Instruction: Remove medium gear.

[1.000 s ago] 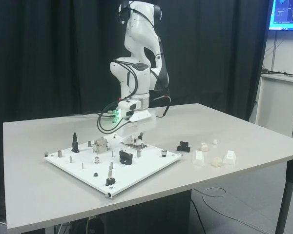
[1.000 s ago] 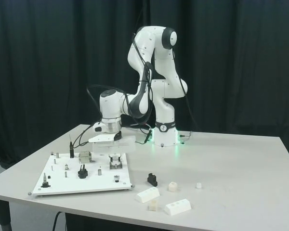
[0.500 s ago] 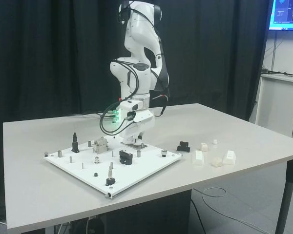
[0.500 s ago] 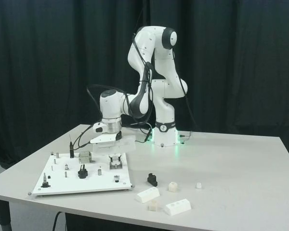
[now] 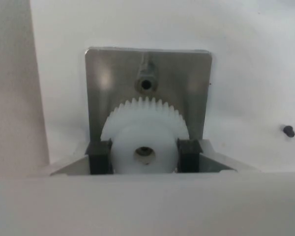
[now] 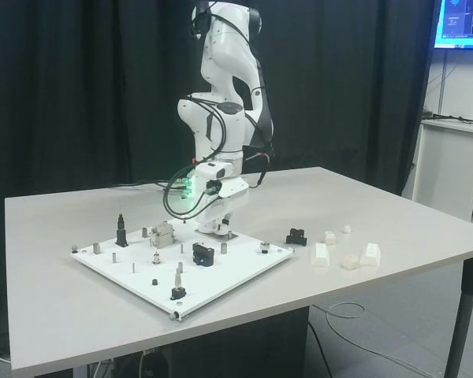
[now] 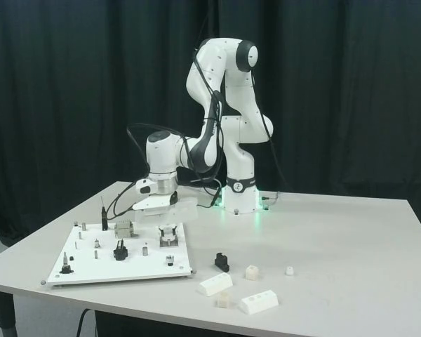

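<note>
Gripper point(image 5: 144, 156) closed on the white medium gear point(image 5: 144, 132), one black finger pad point(image 5: 99, 156) pressed to each side. Gear sits over the grey metal plate point(image 5: 187, 81) on the white assembly board point(image 6: 229, 268), just beside the plate's steel peg point(image 5: 146, 78).

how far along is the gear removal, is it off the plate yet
Done: the gripper is shut on the white medium gear, one black finger on each side of its hub. In hand: the lift. The room views show the gripper just above the grey metal plate on the white board, and whether the gear has cleared its peg cannot be told. Left: carrying it away and setting it down.
</note>
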`<action>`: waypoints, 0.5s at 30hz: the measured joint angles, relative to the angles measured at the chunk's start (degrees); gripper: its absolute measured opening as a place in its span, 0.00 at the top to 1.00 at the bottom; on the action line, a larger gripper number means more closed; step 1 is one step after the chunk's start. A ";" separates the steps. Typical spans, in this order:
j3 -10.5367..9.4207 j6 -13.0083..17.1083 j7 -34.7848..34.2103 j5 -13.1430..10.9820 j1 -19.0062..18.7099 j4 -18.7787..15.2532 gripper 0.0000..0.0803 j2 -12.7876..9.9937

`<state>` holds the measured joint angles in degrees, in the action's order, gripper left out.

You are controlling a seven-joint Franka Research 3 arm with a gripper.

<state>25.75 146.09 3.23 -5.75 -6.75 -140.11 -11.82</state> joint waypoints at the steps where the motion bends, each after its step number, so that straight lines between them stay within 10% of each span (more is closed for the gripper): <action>1: 0.01 -0.07 -0.81 -0.08 0.01 0.03 0.65 0.00; 15: 0.07 -1.88 -7.50 -0.31 0.01 1.07 0.65 -0.43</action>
<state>25.82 144.21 -4.26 -6.06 -6.73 -139.04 -12.25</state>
